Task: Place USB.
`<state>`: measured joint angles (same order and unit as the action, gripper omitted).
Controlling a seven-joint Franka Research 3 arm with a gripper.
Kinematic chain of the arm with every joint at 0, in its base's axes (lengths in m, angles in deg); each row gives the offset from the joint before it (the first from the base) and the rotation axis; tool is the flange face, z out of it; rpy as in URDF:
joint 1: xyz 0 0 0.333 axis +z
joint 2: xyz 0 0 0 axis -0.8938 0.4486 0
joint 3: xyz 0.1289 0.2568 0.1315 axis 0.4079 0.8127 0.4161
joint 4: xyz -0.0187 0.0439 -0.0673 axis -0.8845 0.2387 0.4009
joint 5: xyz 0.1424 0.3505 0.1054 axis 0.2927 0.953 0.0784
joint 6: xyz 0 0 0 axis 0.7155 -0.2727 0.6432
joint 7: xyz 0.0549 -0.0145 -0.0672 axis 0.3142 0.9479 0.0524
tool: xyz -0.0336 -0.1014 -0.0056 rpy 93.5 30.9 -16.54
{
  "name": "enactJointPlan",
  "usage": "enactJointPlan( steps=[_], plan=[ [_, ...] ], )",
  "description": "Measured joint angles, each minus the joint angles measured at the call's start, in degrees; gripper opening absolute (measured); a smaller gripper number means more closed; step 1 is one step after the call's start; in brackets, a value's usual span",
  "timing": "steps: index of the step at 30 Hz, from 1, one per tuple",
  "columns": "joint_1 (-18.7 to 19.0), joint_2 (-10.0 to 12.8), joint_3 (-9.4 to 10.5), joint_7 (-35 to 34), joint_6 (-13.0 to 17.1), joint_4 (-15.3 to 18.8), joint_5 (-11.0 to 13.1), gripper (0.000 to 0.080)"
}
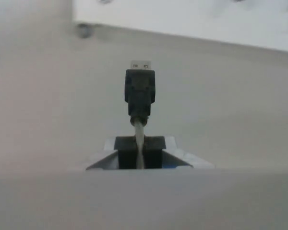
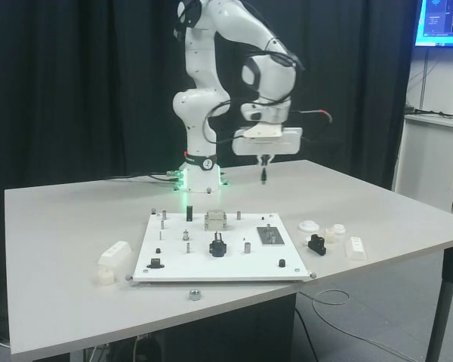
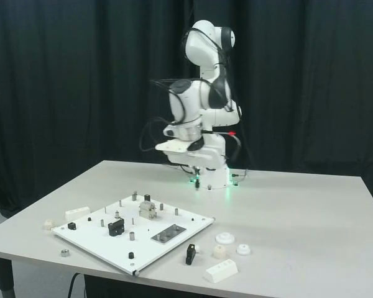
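A black USB plug (image 1: 140,88) with a metal tip hangs on a short grey cable stub, and my gripper (image 1: 140,154) is shut on that stub. In the first room view the gripper (image 2: 264,160) holds the USB (image 2: 263,177) high above the grey table, behind the white assembly board (image 2: 174,260) and towards its right side. The second room view shows the gripper (image 3: 197,169) with the USB (image 3: 197,180) in front of the arm's base, well above the board (image 3: 193,221). In the wrist view the board's edge (image 1: 206,19) lies beyond the plug.
The board carries several pegs, a grey block (image 2: 215,219), a black part (image 2: 217,246) and a metal plate (image 2: 269,234). Off the board lie white gears (image 2: 309,225), a black piece (image 2: 315,243), white blocks (image 2: 355,247) (image 2: 114,253) and a nut (image 2: 195,294).
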<state>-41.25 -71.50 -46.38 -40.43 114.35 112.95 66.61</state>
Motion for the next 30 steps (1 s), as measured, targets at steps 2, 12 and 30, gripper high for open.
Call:
enactJointPlan(
  steps=[2,12,30],
  plan=[
    [1.1,0.0,1.15,-1.9,0.3,0.0,0.4,0.0025],
    [5.9,1.1,6.66,-11.8,5.8,0.1,1.1,0.0025],
    [9.2,6.5,10.71,-21.3,15.6,-1.2,1.2,0.0025]
  ],
)
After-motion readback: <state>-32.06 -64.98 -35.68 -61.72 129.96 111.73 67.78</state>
